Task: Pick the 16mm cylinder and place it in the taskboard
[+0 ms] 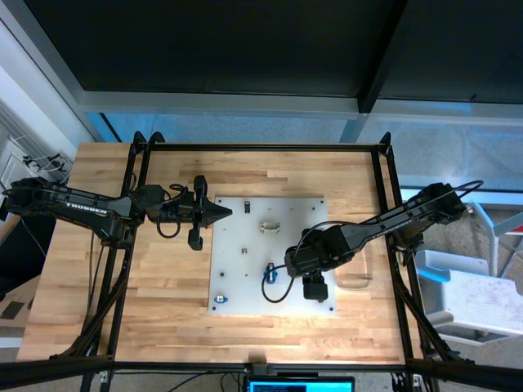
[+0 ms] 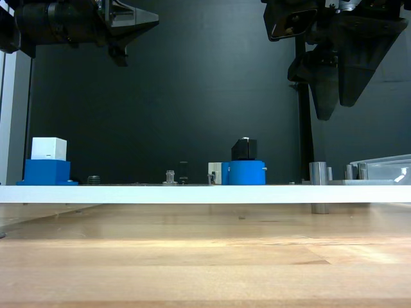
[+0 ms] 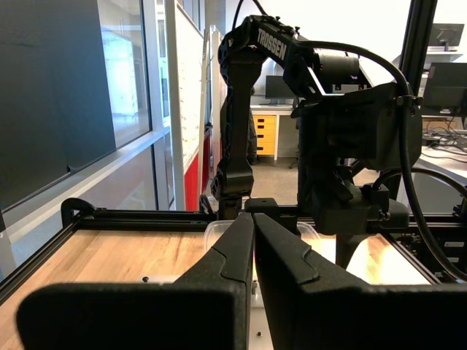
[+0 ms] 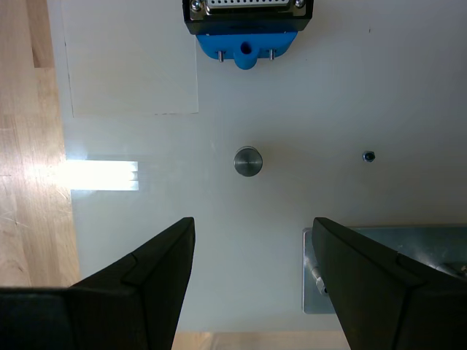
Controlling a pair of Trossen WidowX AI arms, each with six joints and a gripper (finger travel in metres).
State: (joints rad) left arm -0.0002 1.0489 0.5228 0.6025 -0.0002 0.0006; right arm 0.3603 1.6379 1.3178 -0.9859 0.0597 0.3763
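1. Right, the right gripper hangs over the board, fingers spread wide and holding nothing.
2. The cylinder stands upright on the board just past the fingertips, on the midline of the gap, touching neither finger. From table height it looks seated in a hole, with a stub showing under the board.
3. The left gripper hovers well away from the cylinder, fingers pressed together, empty.
4. Risk one: a grey block lies right beside one finger, so a drop or sideways drift could clip it. A finger brushing the cylinder could also tilt it or drag it out if the fit is loose.
5. Risk two: if the cylinder isn't fully down, the placement may not hold. I can't tell its depth.
6. Count: one cylinder, one board, two grippers with two fingers each, one grey block, one blue connector beyond the cylinder, one small screw.
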